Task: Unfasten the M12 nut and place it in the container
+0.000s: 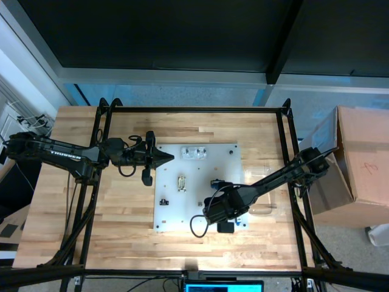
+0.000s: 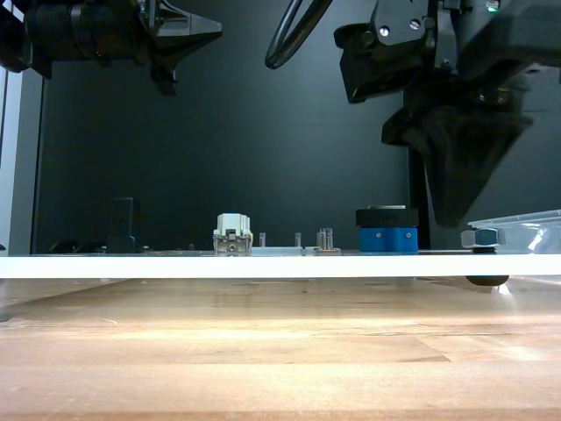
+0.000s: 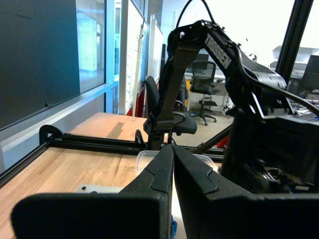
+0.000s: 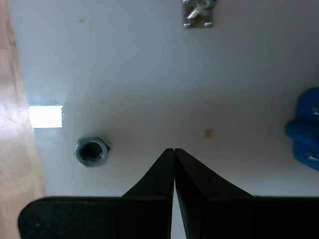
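Two grippers, fingers (image 4: 157, 174) closed, left gripper (image 3: 173, 147) at board's (image 1: 182, 213) left, right gripper (image 4: 174, 149) near nut (image 4: 91, 151) on stud (image 2: 479, 249), outside container (image 2: 526, 224)

The high camera looks down and away from above the near edge of the tabletop (image 1: 121, 243), taking in the whole white board (image 1: 171, 212) and both arms. The low camera sits at that same edge and looks level along the board. The left wrist camera looks along the closed left pincer (image 3: 173, 154) across the tabletop, while the right wrist camera looks straight down along the closed right pincer (image 4: 174, 152), close above the board, and shares the blue block (image 4: 305, 129) with the low view.
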`<state>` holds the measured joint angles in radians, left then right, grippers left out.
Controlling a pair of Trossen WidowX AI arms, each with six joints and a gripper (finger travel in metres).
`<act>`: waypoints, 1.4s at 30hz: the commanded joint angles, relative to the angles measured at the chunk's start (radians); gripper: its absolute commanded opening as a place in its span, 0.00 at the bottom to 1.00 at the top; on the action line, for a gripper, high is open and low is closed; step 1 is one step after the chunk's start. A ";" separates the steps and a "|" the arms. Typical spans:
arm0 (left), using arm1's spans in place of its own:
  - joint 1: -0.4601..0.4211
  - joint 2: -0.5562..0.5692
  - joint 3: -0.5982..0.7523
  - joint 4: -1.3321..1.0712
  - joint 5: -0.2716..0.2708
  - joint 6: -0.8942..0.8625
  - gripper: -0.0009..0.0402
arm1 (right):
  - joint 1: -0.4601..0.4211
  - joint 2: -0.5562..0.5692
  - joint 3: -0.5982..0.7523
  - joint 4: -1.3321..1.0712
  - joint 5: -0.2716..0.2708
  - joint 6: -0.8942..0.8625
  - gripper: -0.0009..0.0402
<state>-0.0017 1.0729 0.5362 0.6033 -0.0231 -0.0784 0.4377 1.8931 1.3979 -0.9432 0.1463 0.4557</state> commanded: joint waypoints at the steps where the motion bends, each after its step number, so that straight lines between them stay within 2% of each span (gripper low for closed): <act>1: 0.000 0.000 0.000 0.000 0.000 0.000 0.02 | 0.002 -0.003 0.014 -0.029 -0.041 0.000 0.02; 4: 0.000 0.000 0.000 0.000 0.000 0.000 0.02 | 0.001 -0.008 0.015 -0.027 -0.150 -0.005 0.02; 7: 0.000 0.000 0.000 0.000 0.000 0.000 0.02 | 0.002 -0.005 0.014 0.002 -0.300 -0.047 0.02; 8: 0.000 0.000 0.000 0.000 0.000 0.000 0.02 | 0.002 -0.002 0.014 0.010 -0.325 -0.048 0.02; 16: 0.000 0.002 0.000 -0.001 0.000 0.000 0.02 | 0.002 0.047 0.007 0.089 -0.323 -0.051 0.02; 20: 0.000 0.002 0.000 -0.001 0.000 0.000 0.02 | 0.001 0.047 0.002 0.092 -0.291 -0.053 0.02; 21: 0.000 0.002 0.000 -0.001 0.000 0.000 0.02 | 0.000 0.046 0.002 0.081 -0.257 -0.052 0.02; 24: 0.000 0.002 0.000 -0.001 0.000 0.000 0.02 | 0.001 0.039 0.016 -0.005 -0.046 -0.006 0.02; 25: 0.000 0.002 0.000 -0.001 0.000 0.000 0.02 | 0.001 0.035 0.024 -0.037 0.001 -0.003 0.02; 27: 0.000 0.002 0.000 -0.001 0.000 0.000 0.02 | 0.000 0.025 0.040 -0.077 0.035 0.001 0.02; 30: 0.000 0.002 0.000 -0.001 0.000 0.000 0.02 | 0.000 0.013 0.050 -0.095 0.030 0.003 0.02; 32: 0.000 0.002 0.000 -0.001 0.000 0.000 0.02 | 0.000 0.008 0.050 -0.099 -0.003 0.006 0.02; 39: 0.000 0.002 0.000 -0.001 0.000 0.000 0.02 | 0.002 0.005 0.050 -0.076 -0.198 0.002 0.02; 42: 0.000 0.002 0.000 0.000 0.000 0.000 0.02 | 0.002 0.005 0.050 -0.069 -0.195 0.039 0.02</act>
<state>-0.0017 1.0748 0.5362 0.6022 -0.0231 -0.0784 0.4404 1.8969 1.4479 -1.0161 -0.0528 0.4740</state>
